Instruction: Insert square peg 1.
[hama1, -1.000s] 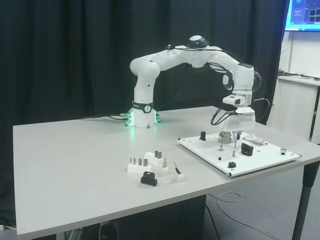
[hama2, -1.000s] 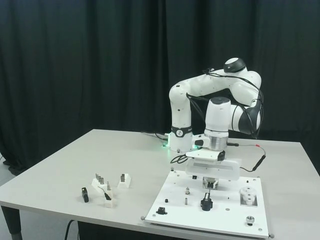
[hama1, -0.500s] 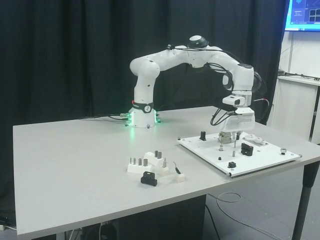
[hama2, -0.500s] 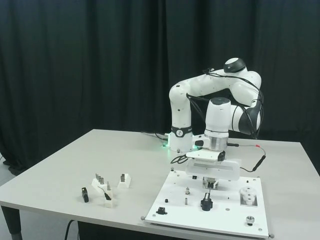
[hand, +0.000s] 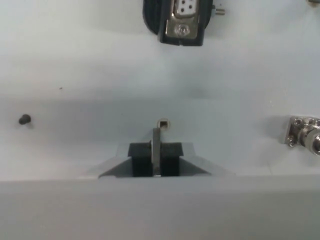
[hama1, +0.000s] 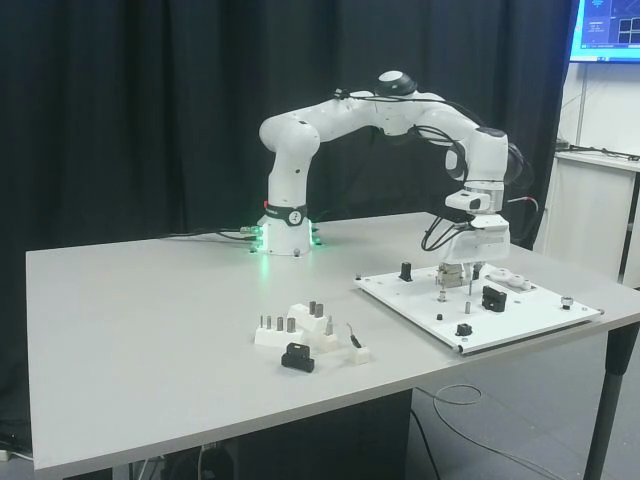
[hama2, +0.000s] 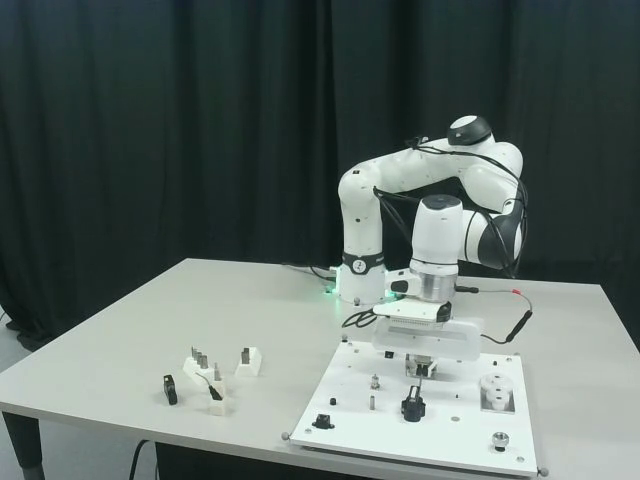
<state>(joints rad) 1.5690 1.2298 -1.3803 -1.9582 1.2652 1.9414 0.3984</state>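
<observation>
The gripper (hand: 156, 161) clamps the slim grey square metal peg (hand: 156, 150); its tip hovers beside the small square hole (hand: 163, 123) in the white board (hand: 100, 75), not yet inserted.

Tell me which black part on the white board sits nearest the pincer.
The black connector, directly in front of the pincer holding the peg. The black part near the board's front corner is much farther off.
</observation>
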